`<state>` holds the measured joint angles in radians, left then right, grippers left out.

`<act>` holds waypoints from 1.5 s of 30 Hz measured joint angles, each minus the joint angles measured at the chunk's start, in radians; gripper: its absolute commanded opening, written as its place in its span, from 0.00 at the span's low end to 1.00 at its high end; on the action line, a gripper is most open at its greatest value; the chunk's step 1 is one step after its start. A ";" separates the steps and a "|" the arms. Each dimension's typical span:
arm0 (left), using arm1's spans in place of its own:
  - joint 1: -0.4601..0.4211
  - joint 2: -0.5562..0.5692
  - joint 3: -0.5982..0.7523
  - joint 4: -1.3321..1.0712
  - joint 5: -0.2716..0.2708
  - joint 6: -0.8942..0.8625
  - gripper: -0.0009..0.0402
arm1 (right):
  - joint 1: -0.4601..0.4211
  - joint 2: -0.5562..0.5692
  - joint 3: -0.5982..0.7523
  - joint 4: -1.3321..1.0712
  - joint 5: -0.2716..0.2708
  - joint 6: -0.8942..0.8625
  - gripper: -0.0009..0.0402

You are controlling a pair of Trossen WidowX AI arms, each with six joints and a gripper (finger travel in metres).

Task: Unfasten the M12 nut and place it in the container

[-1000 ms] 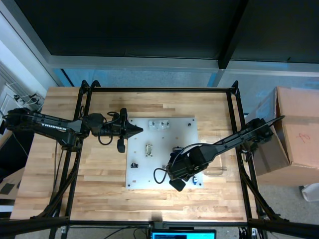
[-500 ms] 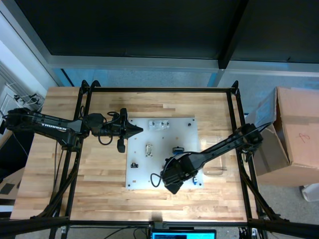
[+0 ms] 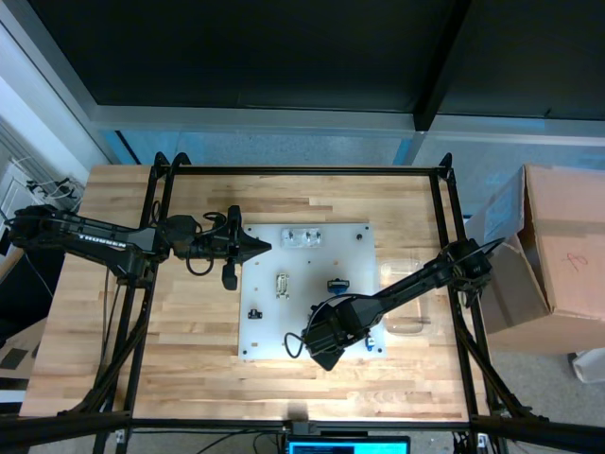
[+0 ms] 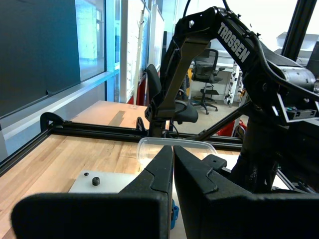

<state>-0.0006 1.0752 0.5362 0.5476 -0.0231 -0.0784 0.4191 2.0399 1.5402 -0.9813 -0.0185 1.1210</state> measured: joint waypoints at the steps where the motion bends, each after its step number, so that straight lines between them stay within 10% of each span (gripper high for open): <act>1: 0.000 0.000 0.000 0.000 0.000 0.000 0.02 | 0.001 -0.002 -0.008 0.008 0.000 0.000 0.40; 20: 0.000 0.000 0.000 0.000 0.000 0.000 0.02 | 0.006 -0.004 -0.018 0.044 0.008 -0.004 0.01; 45: 0.000 0.000 0.000 0.000 0.000 0.000 0.02 | 0.007 -0.116 0.047 -0.107 0.016 -0.005 0.02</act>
